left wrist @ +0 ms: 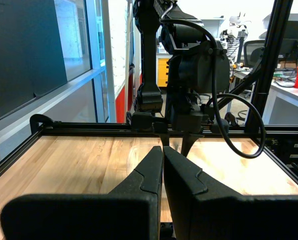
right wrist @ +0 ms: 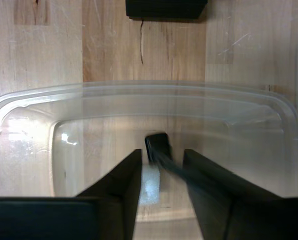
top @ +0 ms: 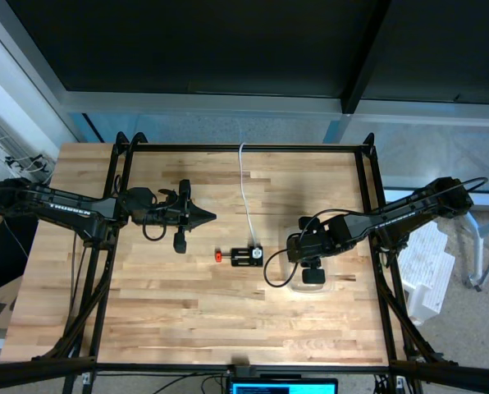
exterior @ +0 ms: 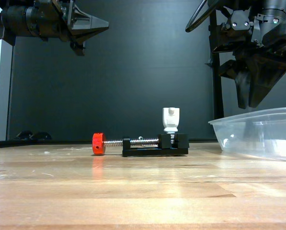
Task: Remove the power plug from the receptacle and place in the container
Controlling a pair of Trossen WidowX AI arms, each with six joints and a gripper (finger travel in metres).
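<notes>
Currently the right claw [exterior: 251,103] hangs pointing down over the container [right wrist: 139,90], jaws parted and gripping nothing. The power plug [right wrist: 158,145] shows between them within the container's outline (blurred). The left claw [top: 207,217] is closed and empty, held level above the table [top: 187,328], well apart from the receptacle [exterior: 171,117].

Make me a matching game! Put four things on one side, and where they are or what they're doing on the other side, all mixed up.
Things:
1. power plug
2. receptacle
3. left gripper
4. right gripper

Places:
A. hanging over the container, fingers open
B. standing in the black clamp
C. up in the air at the left side, fingers shut
D. inside the container

Pairs: 1-D, 2-B, 3-C, 4-A
</notes>
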